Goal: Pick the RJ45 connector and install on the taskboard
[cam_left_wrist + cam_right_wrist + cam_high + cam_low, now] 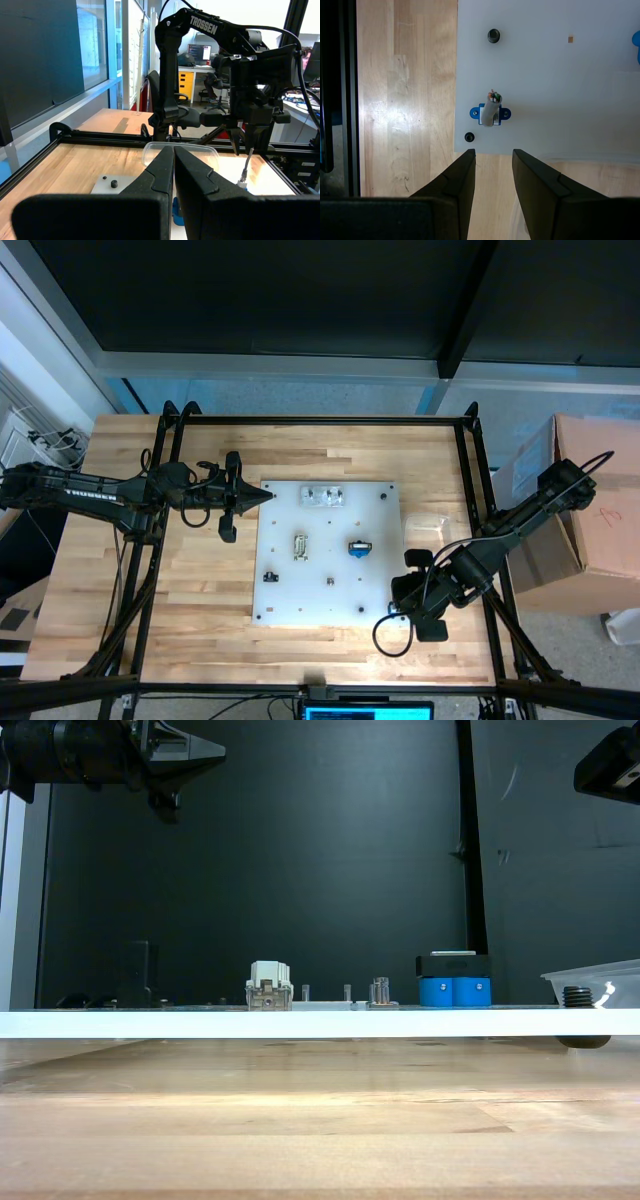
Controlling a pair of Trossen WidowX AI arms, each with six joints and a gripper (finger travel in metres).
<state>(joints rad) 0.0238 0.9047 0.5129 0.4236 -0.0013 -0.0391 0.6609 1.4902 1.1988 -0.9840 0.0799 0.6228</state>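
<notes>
The RJ45 connector [490, 113] stands upright in a blue seat near a corner of the white taskboard [560, 90]. A short grey cable stub with bare coloured wires points up from it. My right gripper [493, 152] hangs open above it and off to one side, apart from it and holding nothing. In the left wrist view the right gripper [243, 149] hovers over the stub of the connector [243, 176]. My left gripper [264, 497] is shut and empty, raised at the left edge of the taskboard [300, 585]. I cannot tell how deep the connector sits.
On the board are a white socket [299, 546], a blue block [359, 548] and a silver part [324, 497]. A clear plastic tray [430, 525] lies right of the board. A cardboard box [590, 520] stands at the far right. A black frame [320, 421] rings the table.
</notes>
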